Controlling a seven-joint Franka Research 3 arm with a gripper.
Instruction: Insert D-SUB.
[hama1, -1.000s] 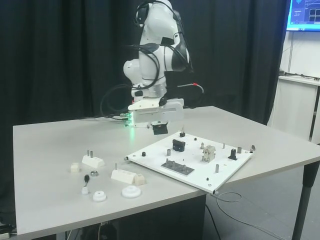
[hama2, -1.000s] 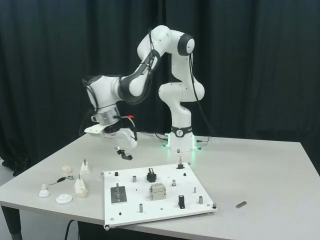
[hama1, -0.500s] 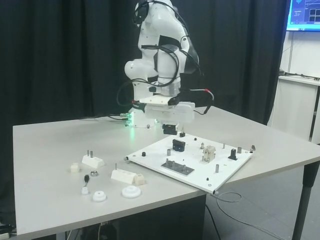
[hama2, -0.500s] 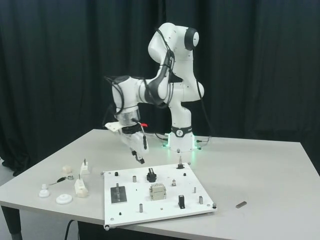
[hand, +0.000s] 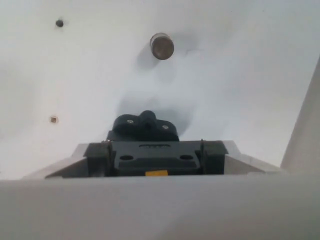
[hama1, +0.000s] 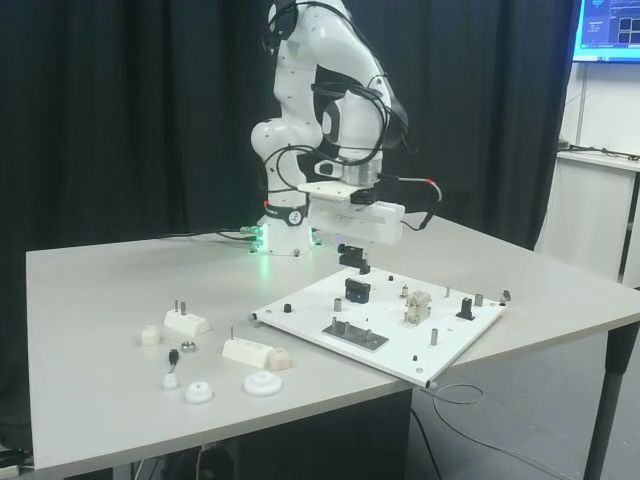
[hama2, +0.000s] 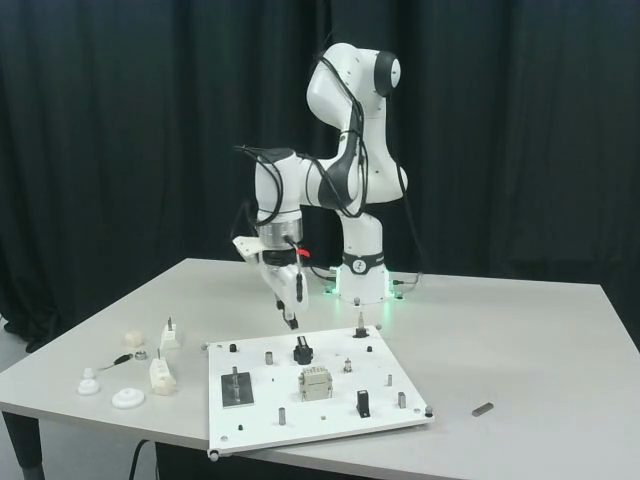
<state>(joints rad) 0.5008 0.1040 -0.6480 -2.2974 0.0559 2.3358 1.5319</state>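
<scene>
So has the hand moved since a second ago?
Yes. The hand has swung from out beside the white board to just above its far edge, close over the black connector.

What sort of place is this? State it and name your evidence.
Probably a robotics lab test cell: a white robot arm bolted on a grey table, a white assembly board with small fixtures, and black curtains behind.

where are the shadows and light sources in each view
Wrist view: soft shadows lie on the white board past the black plug and beside the peg. First room view: a green glow at the arm's base and a lit screen in the upper corner. Second room view: the same green glow, against black curtains.
</scene>
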